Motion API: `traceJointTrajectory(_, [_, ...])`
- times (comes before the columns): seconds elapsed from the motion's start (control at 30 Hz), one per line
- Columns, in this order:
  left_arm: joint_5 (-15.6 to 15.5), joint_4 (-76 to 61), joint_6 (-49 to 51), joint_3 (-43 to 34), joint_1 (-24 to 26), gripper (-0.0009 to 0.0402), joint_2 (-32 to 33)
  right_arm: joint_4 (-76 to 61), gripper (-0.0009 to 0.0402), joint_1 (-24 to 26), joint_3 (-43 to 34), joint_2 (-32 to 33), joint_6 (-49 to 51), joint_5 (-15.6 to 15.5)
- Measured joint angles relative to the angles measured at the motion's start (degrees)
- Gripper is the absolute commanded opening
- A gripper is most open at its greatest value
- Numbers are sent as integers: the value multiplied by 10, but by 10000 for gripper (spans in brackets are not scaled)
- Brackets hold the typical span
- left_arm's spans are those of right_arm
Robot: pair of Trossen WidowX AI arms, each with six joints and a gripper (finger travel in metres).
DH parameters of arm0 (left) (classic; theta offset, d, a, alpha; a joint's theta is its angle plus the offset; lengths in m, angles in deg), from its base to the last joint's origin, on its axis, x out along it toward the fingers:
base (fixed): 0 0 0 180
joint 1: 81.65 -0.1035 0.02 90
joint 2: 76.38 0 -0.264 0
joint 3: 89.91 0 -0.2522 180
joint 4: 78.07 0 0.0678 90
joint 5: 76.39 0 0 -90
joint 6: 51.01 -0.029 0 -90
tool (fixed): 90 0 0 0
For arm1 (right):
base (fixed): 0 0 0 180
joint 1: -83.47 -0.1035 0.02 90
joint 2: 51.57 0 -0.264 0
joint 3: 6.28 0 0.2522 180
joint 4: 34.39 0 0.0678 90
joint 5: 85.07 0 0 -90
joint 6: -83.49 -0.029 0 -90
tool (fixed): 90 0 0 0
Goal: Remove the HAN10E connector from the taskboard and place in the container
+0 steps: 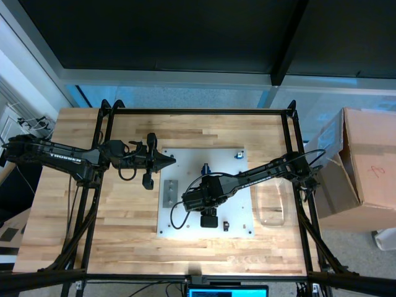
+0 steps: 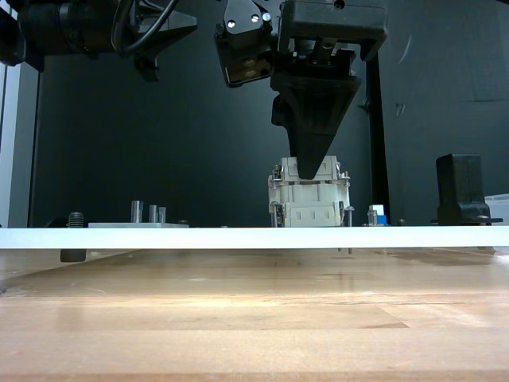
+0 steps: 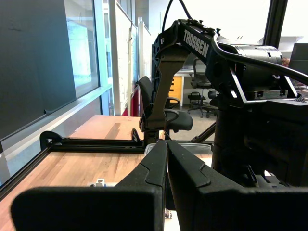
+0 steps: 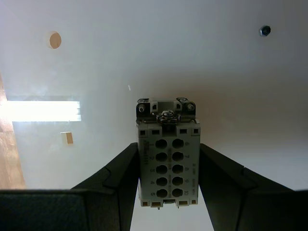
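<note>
desk: pale wood planks (image 1: 124, 247) carrying a white taskboard (image 1: 185, 161) in the middle.
black block: it stands upright on the board (image 2: 460, 187), to the right of the connector and apart from it in the low view.
right gripper: it points straight down (image 2: 310, 163) over the near half of the board, and its tip meets the top of the connector.
right fingers: the two black fingers (image 4: 120, 173) flank the connector, pressed against its two long sides and grasping it.
han10e connector: it sits upright in its seat on the taskboard (image 4: 168, 163), level and not lifted. the body is a pale cream rectangle. its top face has two columns of five round sockets with small numbers beside them. a metal screw and bracket sit at one short end, with small screws at the corners. from the side it looks stepped (image 2: 312, 205), with thin metal posts at its base.
grey block: a flat metal plate (image 1: 169, 192) lies on the board left of the right gripper.
container: a clear tub (image 1: 272, 219) rests on the desk just off the board's right edge, with nothing visible inside.
left gripper: it is held above the desk (image 1: 168, 159) at the board's far left corner and points toward the right arm.
left fingers: they are clenched together (image 3: 154, 166) with nothing between them.
cardboard box: it stands beyond the desk's right edge (image 1: 365, 167).
</note>
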Motion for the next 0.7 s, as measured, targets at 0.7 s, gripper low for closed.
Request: traceJointTrajectory(0.7, [0,0,0,0,0,0,0,-4,9,0,-17,-53,-5,0])
